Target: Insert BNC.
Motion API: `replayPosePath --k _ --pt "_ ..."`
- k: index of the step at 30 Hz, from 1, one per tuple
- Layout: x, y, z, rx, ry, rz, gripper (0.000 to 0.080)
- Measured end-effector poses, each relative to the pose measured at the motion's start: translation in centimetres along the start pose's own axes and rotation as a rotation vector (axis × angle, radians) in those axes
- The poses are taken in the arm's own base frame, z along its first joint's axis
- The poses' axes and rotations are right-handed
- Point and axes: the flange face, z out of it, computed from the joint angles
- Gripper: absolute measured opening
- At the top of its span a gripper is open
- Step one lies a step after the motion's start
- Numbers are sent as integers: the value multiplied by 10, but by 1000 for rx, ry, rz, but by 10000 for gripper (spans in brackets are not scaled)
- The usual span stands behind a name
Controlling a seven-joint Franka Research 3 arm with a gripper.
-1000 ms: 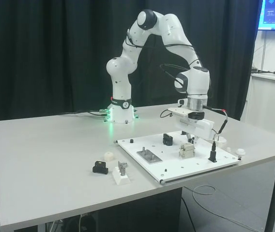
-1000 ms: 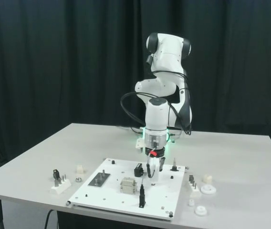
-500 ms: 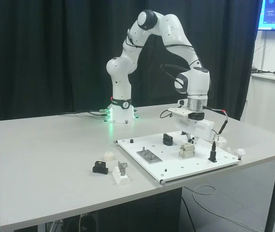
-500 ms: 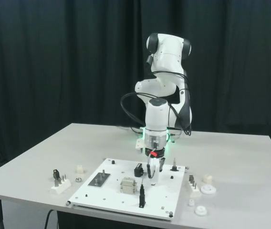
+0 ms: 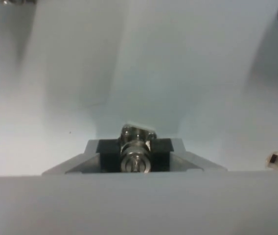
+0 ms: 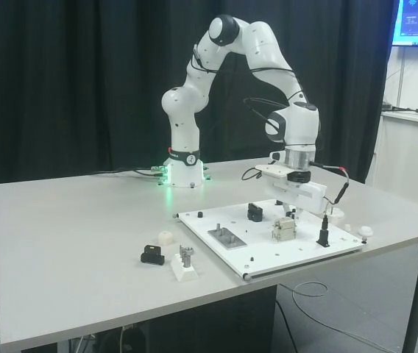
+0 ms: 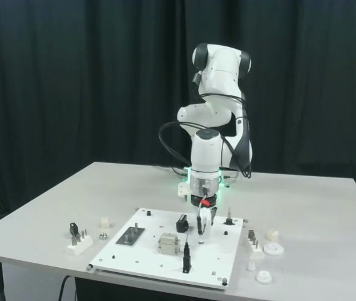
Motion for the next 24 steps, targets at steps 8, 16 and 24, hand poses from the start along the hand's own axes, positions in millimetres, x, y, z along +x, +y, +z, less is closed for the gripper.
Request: replayPosePath --k 8,16,24 --pt "0 0 0 0 -1 -84 123" --pt "0 -1 0 -2 -4 -153 123" --pt "1 -1 0 -5 -7 -234 123"
